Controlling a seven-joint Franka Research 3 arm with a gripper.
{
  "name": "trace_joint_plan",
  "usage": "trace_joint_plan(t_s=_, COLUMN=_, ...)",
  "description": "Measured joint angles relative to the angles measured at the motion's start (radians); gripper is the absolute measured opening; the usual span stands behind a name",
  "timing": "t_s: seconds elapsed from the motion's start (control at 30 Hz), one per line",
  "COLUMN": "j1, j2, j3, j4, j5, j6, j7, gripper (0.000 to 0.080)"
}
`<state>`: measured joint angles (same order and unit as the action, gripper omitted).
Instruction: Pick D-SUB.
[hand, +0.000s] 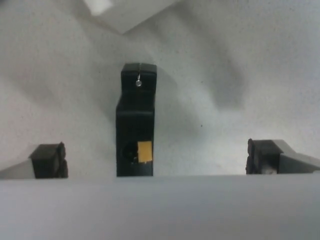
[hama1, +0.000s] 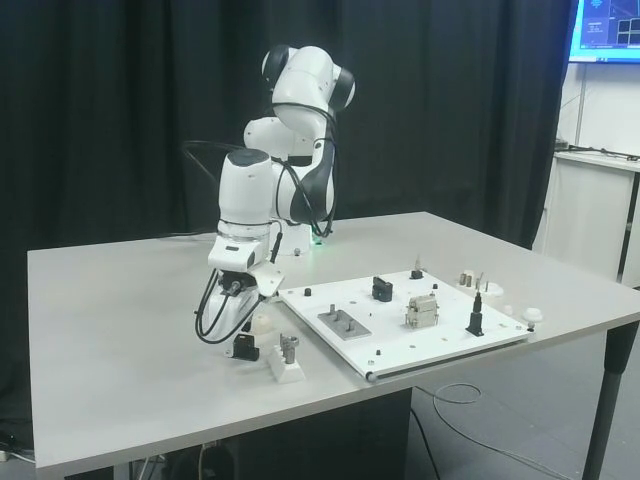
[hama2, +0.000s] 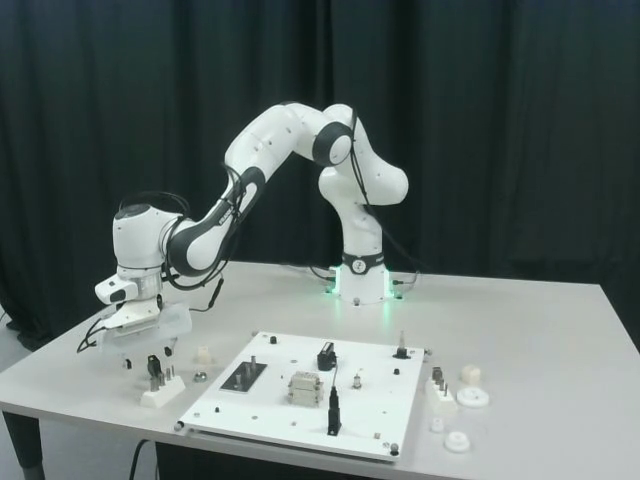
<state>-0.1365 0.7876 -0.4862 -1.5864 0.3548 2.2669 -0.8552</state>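
A black connector part (hand: 135, 130) with a small screw on top lies on the grey table, seen in the wrist view between my two fingertips. My gripper (hand: 155, 159) is open, its black fingers (hand: 48, 161) standing wide on both sides of the part without touching it. In the first room view the gripper (hama1: 238, 322) hangs just above the black part (hama1: 243, 347) near the table's front edge. The second room view shows the gripper (hama2: 140, 350) low over the same part (hama2: 153, 366). A grey boxy connector (hama1: 422, 312) stands on the white board.
Close beside the black part are a white holder with a metal piece (hama1: 285, 365) and a small white cylinder (hama1: 262, 322). The white board (hama1: 400, 345) carries several small parts and a grey plate (hama1: 344, 324). White gears (hama2: 472, 397) lie beyond the board.
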Motion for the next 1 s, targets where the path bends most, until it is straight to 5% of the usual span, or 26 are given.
trace_joint_plan(t_s=1.0, j1=-0.010, j2=0.016, j3=0.008, j4=0.000, j5=0.020, j6=-0.011, j7=-0.018, gripper=0.0800)
